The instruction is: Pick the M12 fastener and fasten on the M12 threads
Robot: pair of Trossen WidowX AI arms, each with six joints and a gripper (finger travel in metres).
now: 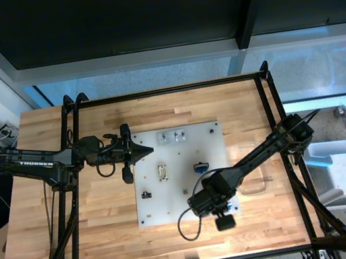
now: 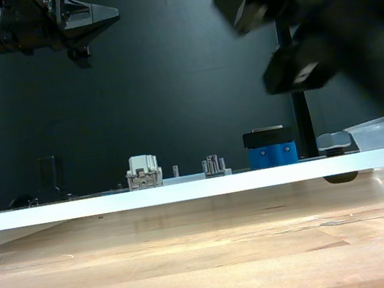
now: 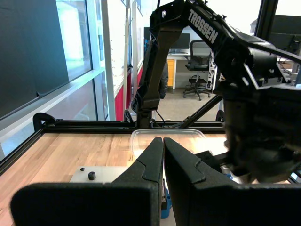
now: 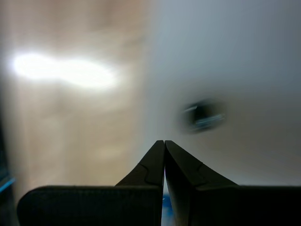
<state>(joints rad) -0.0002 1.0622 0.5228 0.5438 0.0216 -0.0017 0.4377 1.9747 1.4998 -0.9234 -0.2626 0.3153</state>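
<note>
Okay, right gripper [image 4: 164,141] pinched together on nothing; M12 fastener [image 4: 203,116] looks like that silvery blur just beyond its tips (on its stud? cannot tell). If barely threaded, any nudge could cross-thread it. Left gripper [image 3: 163,139] closed, well apart.

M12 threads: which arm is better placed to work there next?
Right. The right gripper, shut, hangs over the board's near right edge, a blurred dark stud ahead; the left gripper, shut, is high over the far left part.
</note>
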